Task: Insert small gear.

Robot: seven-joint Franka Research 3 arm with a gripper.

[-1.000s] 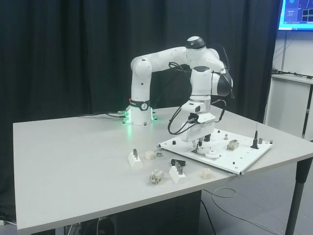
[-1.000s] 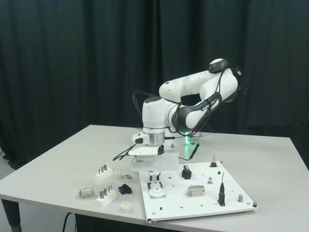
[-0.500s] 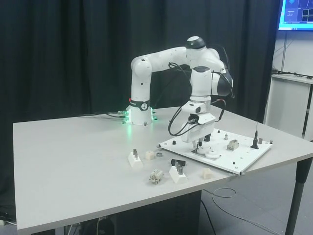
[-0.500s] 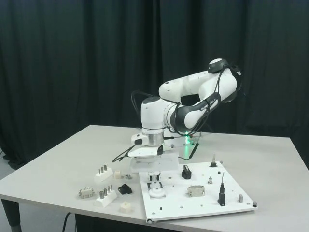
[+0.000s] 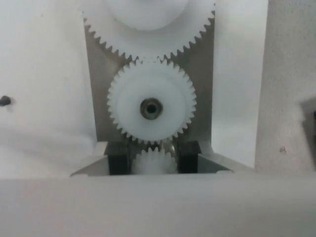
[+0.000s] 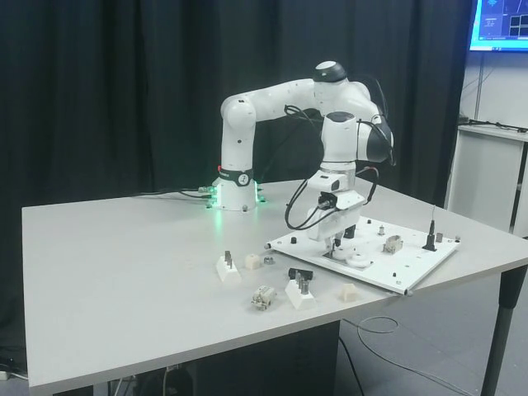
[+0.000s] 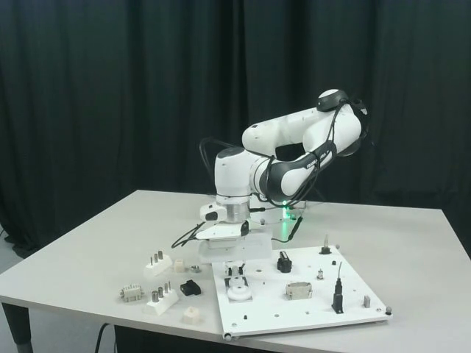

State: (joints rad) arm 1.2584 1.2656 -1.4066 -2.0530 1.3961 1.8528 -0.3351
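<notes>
The arm has lifted slightly above the white board (image 7: 309,312) on the worktop (image 6: 124,280). The black fingers (image 5: 118,160) hold the small gear (image 5: 154,161) between them, its teeth touching the middle gear (image 5: 151,101), beside the large gear (image 5: 148,24).

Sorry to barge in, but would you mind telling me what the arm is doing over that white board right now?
The white arm is fitting gears on the white assembly board on the grey table. Its end effector holds the small gear between black fingers, next to a medium gear already on its shaft, which meshes with a large gear. Whether the small gear is fully seated isn't visible.
</notes>
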